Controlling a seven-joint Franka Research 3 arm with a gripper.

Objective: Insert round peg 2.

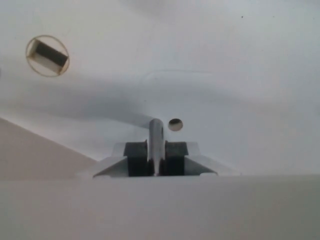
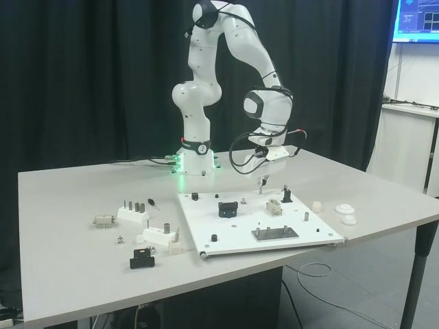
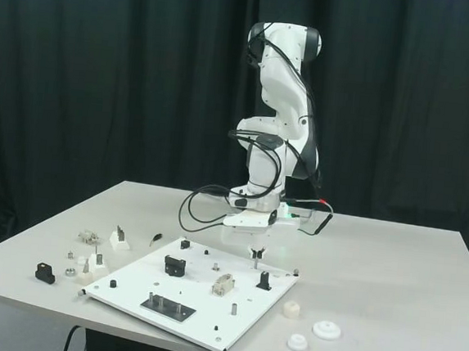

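A: Position check — where is the round peg (image 1: 155, 145)?

B: Pinched upright between the black pads (image 1: 136, 157) of the gripper (image 1: 156, 165), tip pointing down at the white board (image 1: 225, 90). In the room views the gripper (image 2: 261, 179) hangs low over the board's far edge (image 3: 237, 243).

A: And the target?

B: A small round hole (image 1: 175, 124) sits just beside the peg tip, not under it — apart by a little, as the wrist view shows it.

A: Risks from here?

B: Descending with that offset, the tip would likely land on the board surface beside the hole. A tilted peg could jam at the rim. A loose grip might let it slide up between the pads.
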